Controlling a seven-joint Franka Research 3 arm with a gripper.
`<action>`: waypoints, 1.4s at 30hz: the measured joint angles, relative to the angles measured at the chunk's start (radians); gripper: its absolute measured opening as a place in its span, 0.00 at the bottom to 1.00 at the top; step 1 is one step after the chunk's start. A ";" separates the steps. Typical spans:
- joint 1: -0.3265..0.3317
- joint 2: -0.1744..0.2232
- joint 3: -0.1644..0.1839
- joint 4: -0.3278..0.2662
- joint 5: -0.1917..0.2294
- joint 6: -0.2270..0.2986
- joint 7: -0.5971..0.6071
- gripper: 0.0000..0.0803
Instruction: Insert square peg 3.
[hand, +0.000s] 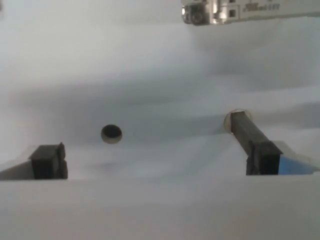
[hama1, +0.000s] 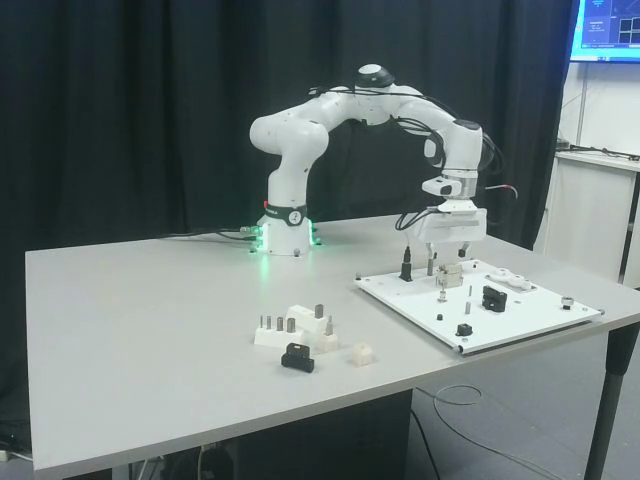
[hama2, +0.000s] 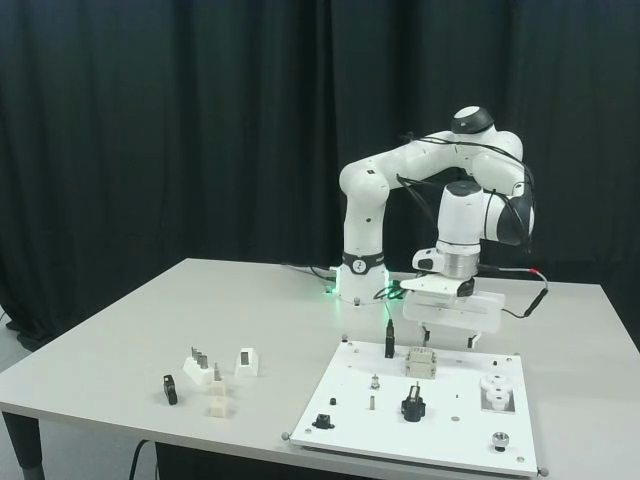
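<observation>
A black square peg (hand: 246, 133) stands upright in a hole of the white board (hand: 160, 90). It also shows at the board's back corner, nearest the arm's base (hama1: 405, 268) (hama2: 389, 341). My gripper (hand: 155, 162) hangs open just above the board (hama1: 447, 262) (hama2: 448, 342), with nothing between its black fingertips (hand: 47, 162). The peg rises close beside one fingertip, outside the gap; I cannot tell whether they touch. An open round hole (hand: 111, 133) lies in the board beyond the fingers.
A grey connector block (hama2: 421, 362) and black parts (hama2: 412, 408) stand on the board (hama2: 450, 440) near the gripper. Off the board lie a white stand with pegs (hama1: 295, 325), a white block (hama1: 361, 352) and a black part (hama1: 297, 357).
</observation>
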 joint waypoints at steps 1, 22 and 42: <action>-0.001 0.000 0.001 0.002 0.000 -0.001 0.001 1.00; -0.019 0.000 0.006 0.015 -0.001 -0.004 0.015 1.00; -0.033 -0.012 0.013 0.042 0.016 -0.035 0.025 1.00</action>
